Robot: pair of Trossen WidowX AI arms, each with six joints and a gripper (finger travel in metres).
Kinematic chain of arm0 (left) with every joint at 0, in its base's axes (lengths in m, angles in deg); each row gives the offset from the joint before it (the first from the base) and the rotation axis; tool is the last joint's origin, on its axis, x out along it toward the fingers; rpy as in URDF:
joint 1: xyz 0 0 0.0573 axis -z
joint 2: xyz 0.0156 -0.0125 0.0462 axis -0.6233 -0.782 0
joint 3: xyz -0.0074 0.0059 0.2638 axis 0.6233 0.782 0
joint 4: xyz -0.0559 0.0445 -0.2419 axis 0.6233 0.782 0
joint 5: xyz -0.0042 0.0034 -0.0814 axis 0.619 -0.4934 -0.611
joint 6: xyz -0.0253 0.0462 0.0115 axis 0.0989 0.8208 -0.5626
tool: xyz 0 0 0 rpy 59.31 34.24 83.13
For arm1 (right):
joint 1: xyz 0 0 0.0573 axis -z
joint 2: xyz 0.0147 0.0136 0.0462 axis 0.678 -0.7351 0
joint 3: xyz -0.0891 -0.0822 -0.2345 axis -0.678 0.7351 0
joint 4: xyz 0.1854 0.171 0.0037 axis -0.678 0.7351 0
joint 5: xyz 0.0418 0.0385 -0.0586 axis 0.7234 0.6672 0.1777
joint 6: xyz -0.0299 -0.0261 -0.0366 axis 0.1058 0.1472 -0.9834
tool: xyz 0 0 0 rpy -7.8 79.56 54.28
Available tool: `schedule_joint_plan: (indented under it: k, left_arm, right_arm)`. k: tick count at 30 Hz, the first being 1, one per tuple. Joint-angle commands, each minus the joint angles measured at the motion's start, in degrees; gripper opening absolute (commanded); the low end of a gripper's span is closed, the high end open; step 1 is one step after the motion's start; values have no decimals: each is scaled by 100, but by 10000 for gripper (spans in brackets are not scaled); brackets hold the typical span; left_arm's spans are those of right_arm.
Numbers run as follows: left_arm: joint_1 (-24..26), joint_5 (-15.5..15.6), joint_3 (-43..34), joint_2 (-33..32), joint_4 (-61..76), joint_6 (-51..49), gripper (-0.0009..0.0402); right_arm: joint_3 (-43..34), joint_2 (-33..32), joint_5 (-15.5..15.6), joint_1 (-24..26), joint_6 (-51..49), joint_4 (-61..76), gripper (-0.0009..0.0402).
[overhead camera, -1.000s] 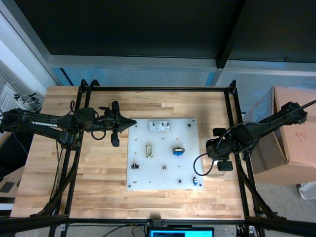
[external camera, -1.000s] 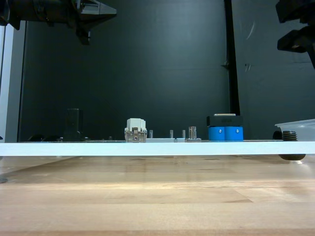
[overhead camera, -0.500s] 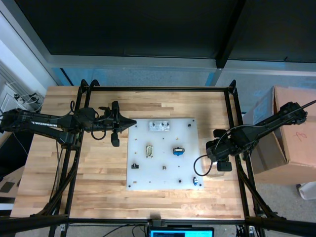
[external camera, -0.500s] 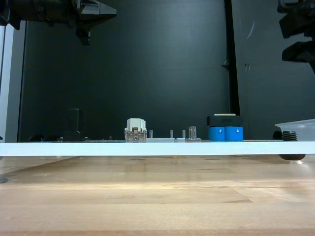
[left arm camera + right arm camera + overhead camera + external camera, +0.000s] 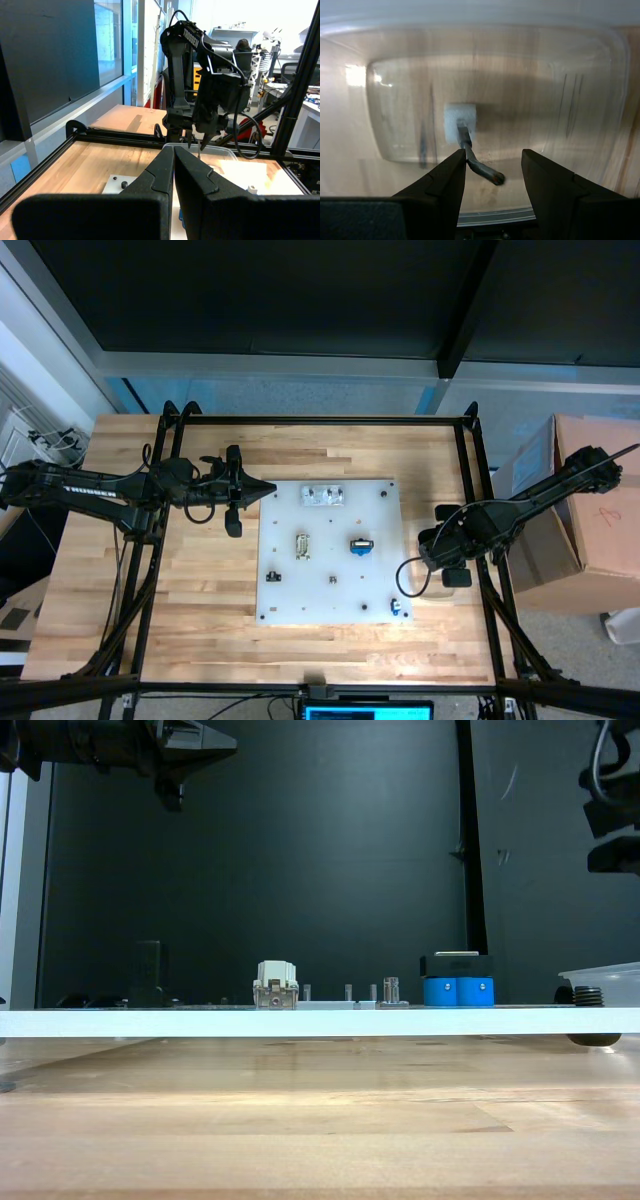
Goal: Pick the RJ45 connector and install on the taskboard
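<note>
The RJ45 connector [image 5: 459,121] is a small white block with a short dark cable stub. It lies free on the floor of a clear plastic tray [image 5: 580,100], clear of the board. My right gripper [image 5: 492,157] hangs open above it, one finger [image 5: 445,185] on either side of the cable stub and touching nothing. In the high view the right gripper [image 5: 437,550] is just off the right edge of the white taskboard [image 5: 285,585]. My left gripper [image 5: 173,150] is shut and empty, held high over the board's far left edge [image 5: 262,490].
The board carries a grey-white connector [image 5: 276,988], a blue block [image 5: 458,988] and small metal posts [image 5: 390,990]. The clear tray [image 5: 600,975] stands to the board's right. A black frame [image 5: 320,421] rings the table, and a cardboard box [image 5: 590,540] stands at the far right.
My right gripper has come down and shifted slightly towards the near edge, over the tray. The left arm has not moved.
</note>
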Motion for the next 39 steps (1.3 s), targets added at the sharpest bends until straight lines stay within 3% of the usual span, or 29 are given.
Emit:
schedule_joint_plan:
  k: [1, 13, 20, 25, 31, 39]
  left_arm:
    - [-2, 0, 0, 0, 2, 0, 0]
    - [-2, 0, 0, 0, 0, 0, 0]
    - [-2, 0, 0, 0, 0, 0, 0]
    - [-2, 0, 0, 0, 2, 0, 0]
    - [-2, 0, 0, 0, 0, 0, 0]
    - [-2, 0, 0, 0, 0, 0, 0]
  right_arm:
    - [144, 0, 15, -15, 0, -142, 153]
    - [837, 0, 404, -92, 114, -782, 153]
    - [1202, 0, 424, -118, 319, -1064, 149]
    - [1296, 2, 448, -138, 365, -1169, 96]
    - [1296, 2, 450, -153, 365, -1182, -2]
    - [1296, 2, 450, -166, 387, -1180, -1]
